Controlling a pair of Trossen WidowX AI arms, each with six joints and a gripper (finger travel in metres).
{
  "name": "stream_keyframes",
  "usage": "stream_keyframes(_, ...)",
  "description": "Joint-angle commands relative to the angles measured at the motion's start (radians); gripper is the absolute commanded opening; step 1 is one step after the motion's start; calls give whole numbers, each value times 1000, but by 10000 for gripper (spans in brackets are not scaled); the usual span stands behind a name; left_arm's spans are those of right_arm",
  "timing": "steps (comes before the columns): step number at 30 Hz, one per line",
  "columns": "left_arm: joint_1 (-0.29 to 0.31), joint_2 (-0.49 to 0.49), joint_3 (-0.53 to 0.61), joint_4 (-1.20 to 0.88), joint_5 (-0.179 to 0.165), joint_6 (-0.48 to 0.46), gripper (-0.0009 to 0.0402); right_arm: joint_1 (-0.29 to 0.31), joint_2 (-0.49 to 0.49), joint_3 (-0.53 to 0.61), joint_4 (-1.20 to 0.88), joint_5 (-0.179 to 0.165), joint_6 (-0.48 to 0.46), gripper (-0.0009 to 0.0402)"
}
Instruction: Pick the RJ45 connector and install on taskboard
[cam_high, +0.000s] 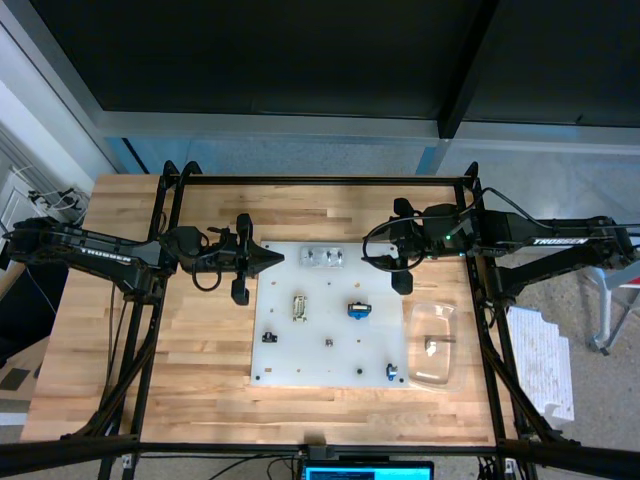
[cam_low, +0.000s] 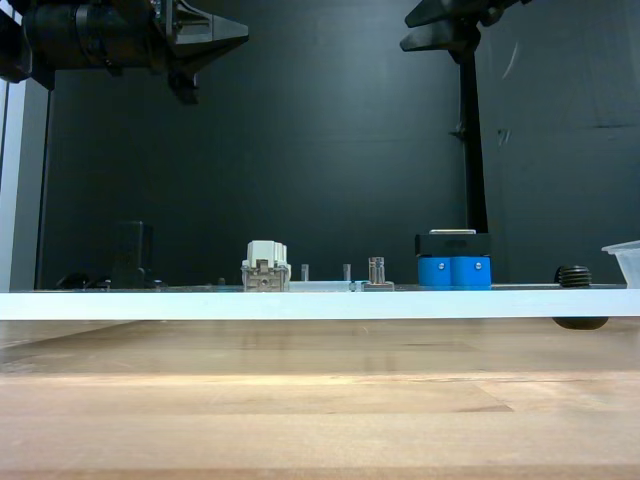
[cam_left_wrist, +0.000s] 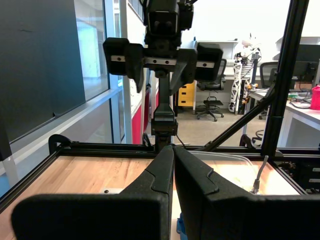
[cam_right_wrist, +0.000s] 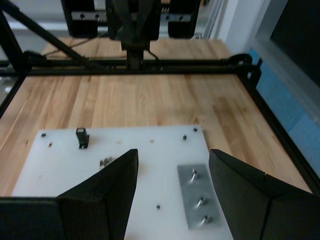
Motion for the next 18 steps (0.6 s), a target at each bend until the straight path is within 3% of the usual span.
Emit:
stream_keyframes(1,0,0,0,0,0,0,0,-16,-16,-40,71,-11,-17,196)
stream_keyframes(4,0,0,0,0,0,0,0,-44,-24,-77,148,-94,-10,196)
stream_keyframes(6,0,0,0,0,0,0,0,-61,-29,-109,210,-126,-5,196)
stream_keyframes(16,0,0,0,0,0,0,0,-87,-69,-239,420,-134,-13,196)
stream_keyframes(18,0,0,0,0,0,0,0,-88,-80,-263,459,-156,-13,192)
